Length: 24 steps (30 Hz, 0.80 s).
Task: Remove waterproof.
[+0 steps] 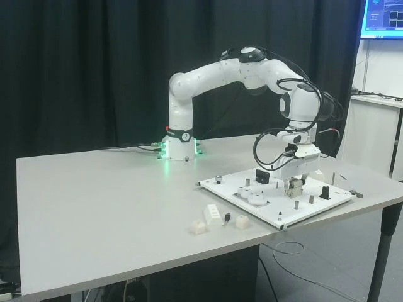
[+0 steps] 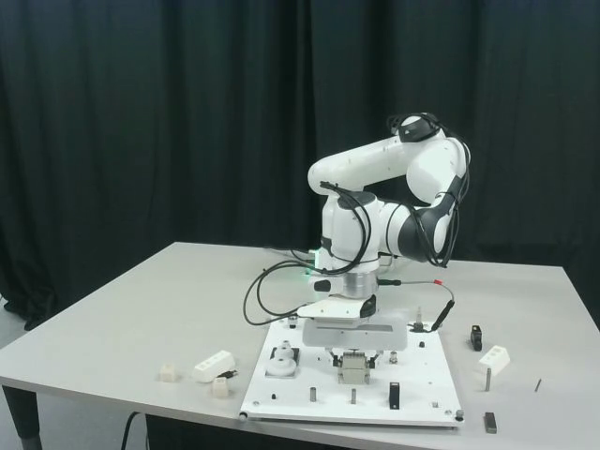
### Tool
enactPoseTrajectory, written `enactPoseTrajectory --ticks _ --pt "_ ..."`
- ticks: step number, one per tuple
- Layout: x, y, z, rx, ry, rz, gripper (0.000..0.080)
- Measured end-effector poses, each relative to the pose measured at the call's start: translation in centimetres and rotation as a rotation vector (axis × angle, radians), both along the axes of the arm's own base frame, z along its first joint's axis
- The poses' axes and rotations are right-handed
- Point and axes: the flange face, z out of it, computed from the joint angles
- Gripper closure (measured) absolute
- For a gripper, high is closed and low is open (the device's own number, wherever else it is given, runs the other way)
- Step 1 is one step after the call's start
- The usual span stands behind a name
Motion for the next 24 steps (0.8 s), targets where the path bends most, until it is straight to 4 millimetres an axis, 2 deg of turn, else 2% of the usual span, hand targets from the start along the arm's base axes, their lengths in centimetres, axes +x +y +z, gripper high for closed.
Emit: enactPoseTrajectory --ticks 24 --pt "0.01 -0.05 0.64 0.003 0.003 0.002 0.0183"
